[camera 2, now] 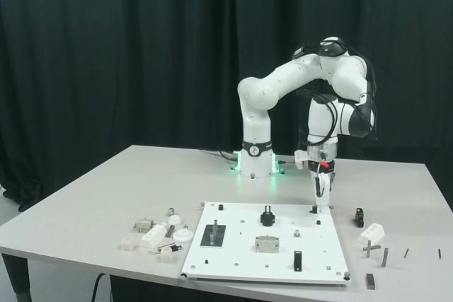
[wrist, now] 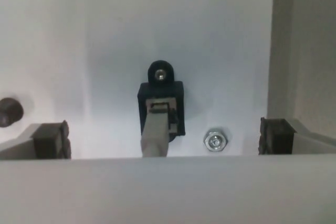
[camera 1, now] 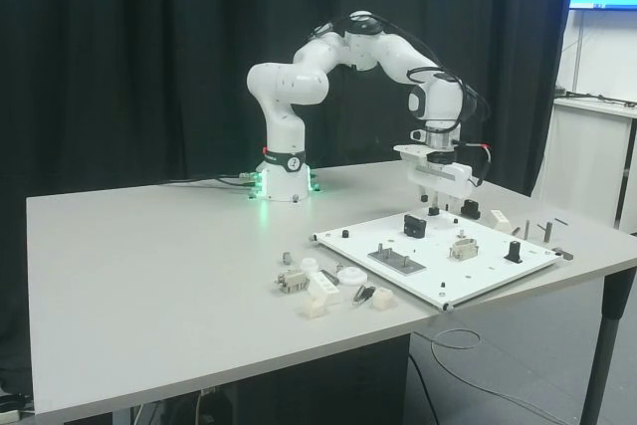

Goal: Remove Ethernet.

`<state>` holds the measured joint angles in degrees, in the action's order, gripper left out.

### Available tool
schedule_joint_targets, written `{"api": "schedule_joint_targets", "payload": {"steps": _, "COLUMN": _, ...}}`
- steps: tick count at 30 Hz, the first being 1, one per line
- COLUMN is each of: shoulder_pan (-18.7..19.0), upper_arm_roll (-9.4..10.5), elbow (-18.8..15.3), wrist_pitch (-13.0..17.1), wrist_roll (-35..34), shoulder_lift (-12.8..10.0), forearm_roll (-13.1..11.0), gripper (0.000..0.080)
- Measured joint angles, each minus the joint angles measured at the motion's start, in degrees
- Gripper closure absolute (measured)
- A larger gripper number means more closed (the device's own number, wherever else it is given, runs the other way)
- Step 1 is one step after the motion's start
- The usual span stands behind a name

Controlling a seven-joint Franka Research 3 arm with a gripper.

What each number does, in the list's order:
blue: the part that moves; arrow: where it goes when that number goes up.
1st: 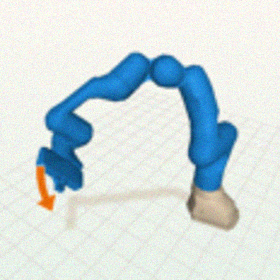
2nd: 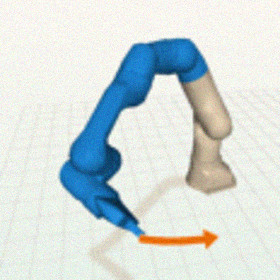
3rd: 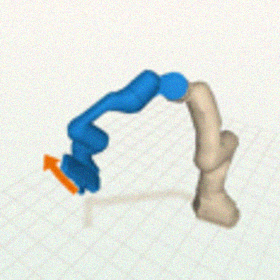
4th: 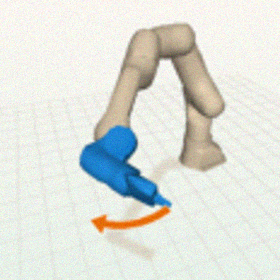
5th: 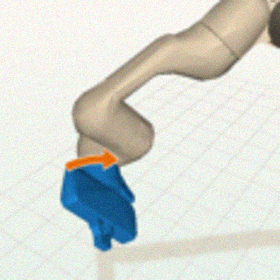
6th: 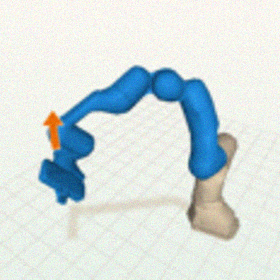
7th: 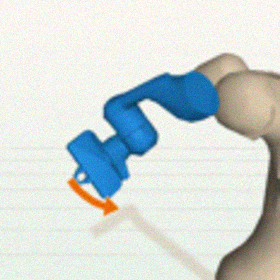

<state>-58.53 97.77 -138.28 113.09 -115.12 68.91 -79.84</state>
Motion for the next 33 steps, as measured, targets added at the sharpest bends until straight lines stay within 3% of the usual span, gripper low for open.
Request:
{"api": "schedule_joint_targets", "payload": {"steps": 12, "shoulder_pan": 0.0, "upper_arm_roll": 0.77, "elbow": 0.2, "wrist_pitch": 1.1, "wrist_roll": 0.5, "shoulder_lift": 0.0, "forearm_roll": -0.3, "gripper": 0.0028}}
{"api": "schedule_joint_targets", "payload": {"steps": 13, "shoulder_pan": 0.0, "upper_arm_roll": 0.77, "elbow": 0.2, "wrist_pitch": 1.3, "wrist_roll": 0.7, "shoulder_lift": 0.0, "forearm_roll": -0.3, "gripper": 0.0188}}
{"api": "schedule_joint_targets", "payload": {"steps": 17, "shoulder_pan": -0.1, "upper_arm_roll": 0.75, "elbow": 0.2, "wrist_pitch": 1.8, "wrist_roll": 1.0, "shoulder_lift": 0.0, "forearm_roll": -0.3, "gripper": 0.0188}}
{"api": "schedule_joint_targets", "payload": {"steps": 18, "shoulder_pan": -0.2, "upper_arm_roll": 0.73, "elbow": 0.2, "wrist_pitch": 1.9, "wrist_roll": 1.0, "shoulder_lift": 0.0, "forearm_roll": -0.3, "gripper": 0.0376}}
{"api": "schedule_joint_targets", "payload": {"steps": 26, "shoulder_pan": -0.2, "upper_arm_roll": 0.28, "elbow": -0.2, "wrist_pitch": 1.1, "wrist_roll": 1.8, "shoulder_lift": -0.3, "forearm_roll": 0.4, "gripper": 0.0376}}
{"api": "schedule_joint_targets", "payload": {"steps": 27, "shoulder_pan": -0.2, "upper_arm_roll": 0.21, "elbow": -0.3, "wrist_pitch": 1.1, "wrist_roll": 2.0, "shoulder_lift": -0.3, "forearm_roll": 0.4, "gripper": 0.0716}}
{"api": "schedule_joint_targets", "payload": {"steps": 33, "shoulder_pan": -0.2, "upper_arm_roll": 0.17, "elbow": -0.4, "wrist_pitch": 1.1, "wrist_roll": 2.7, "shoulder_lift": -0.7, "forearm_roll": 0.4, "gripper": 0.0716}}
